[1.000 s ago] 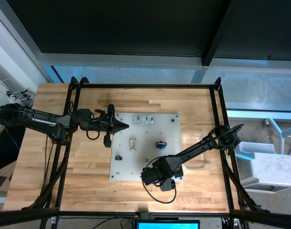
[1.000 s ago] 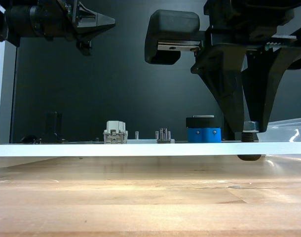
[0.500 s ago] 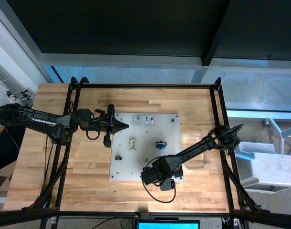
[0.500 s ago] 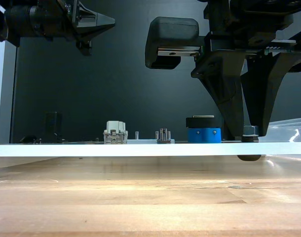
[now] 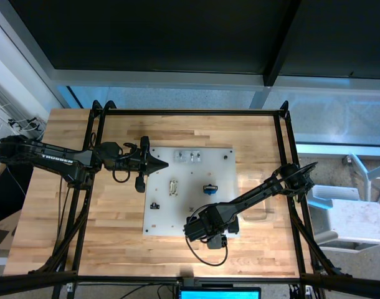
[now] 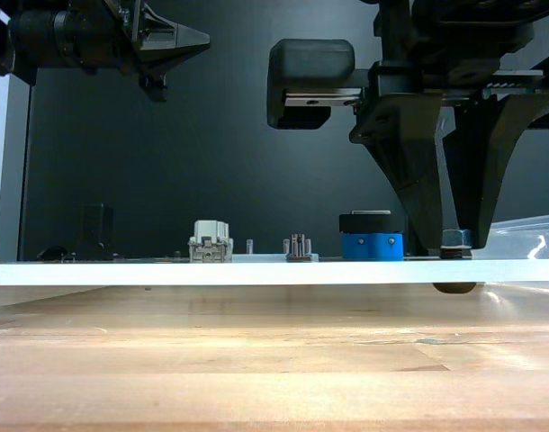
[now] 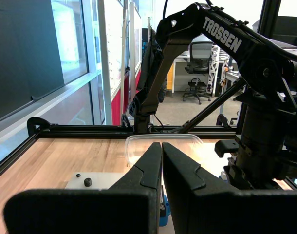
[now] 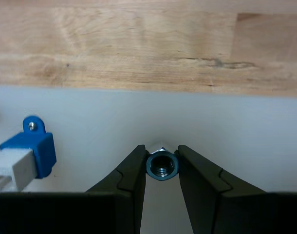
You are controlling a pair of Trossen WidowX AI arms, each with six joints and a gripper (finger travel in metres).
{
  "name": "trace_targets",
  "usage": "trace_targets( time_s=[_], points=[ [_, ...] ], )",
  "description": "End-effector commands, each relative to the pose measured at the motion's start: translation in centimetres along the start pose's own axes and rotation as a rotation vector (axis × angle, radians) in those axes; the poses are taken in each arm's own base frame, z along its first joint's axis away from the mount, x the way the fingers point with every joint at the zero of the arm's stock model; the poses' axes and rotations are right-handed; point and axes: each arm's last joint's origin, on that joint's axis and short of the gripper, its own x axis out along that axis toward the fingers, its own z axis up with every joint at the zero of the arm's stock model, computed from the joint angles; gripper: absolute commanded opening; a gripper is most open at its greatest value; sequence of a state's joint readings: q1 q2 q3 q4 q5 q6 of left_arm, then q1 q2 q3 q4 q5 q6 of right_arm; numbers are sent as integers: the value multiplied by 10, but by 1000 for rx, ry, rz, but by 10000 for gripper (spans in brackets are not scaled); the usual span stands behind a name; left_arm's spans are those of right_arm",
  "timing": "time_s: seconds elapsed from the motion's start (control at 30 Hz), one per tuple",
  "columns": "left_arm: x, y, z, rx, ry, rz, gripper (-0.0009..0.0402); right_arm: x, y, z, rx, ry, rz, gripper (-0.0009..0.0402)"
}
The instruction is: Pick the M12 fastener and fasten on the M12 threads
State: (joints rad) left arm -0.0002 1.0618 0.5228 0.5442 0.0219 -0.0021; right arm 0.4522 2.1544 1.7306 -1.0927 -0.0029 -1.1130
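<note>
Right pincer (image 6: 455,236) is held upright over the near right edge of the white board (image 8: 246,126), tips down. It is closed on the nut (image 8: 161,165), which is gripped at the very ends of the two fingers (image 8: 134,168), bore facing up toward the wrist.

In the low view the nut (image 6: 455,238) is seen directly above a short dark stub, taken to be the stud (image 6: 455,255). It appears to rest on or just over the stud's top. How far any thread is engaged cannot be told. In the high view both parts are hidden under the right pincer (image 5: 222,235).

Left pincer (image 7: 161,146) is parked high over the board's far left, fingers closed together, nothing held.

Risks noted:
- Cross-threading is judged the main hazard. It would be caused by any tilt of the nut, or a sideways offset, when turning begins.
- Slip is likely, since the nut is pinched only at the fingertips. If the thread binds, the fingers could turn around it and no fastening would be gained.
- If the nut is let go before a thread has caught, it could be tipped off. Being so near the board's edge, it could be lost onto the table.
- The blue part (image 6: 372,245) stands close to the left finger. It could be brushed during a wide wrist turn.
</note>
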Motion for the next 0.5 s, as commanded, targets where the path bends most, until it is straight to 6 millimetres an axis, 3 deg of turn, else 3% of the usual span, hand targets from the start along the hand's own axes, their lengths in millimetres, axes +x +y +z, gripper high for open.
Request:
trace_targets(
  time_s=[0.03, 0.5],
  points=[
    [0, 0, 0, 0, 0, 0, 0, 1, -1, 0, 134, -1, -4, 43],
    [0, 0, 0, 0, 0, 0, 0, 1, -1, -1, 906, -4, -5, 43]
  ],
)
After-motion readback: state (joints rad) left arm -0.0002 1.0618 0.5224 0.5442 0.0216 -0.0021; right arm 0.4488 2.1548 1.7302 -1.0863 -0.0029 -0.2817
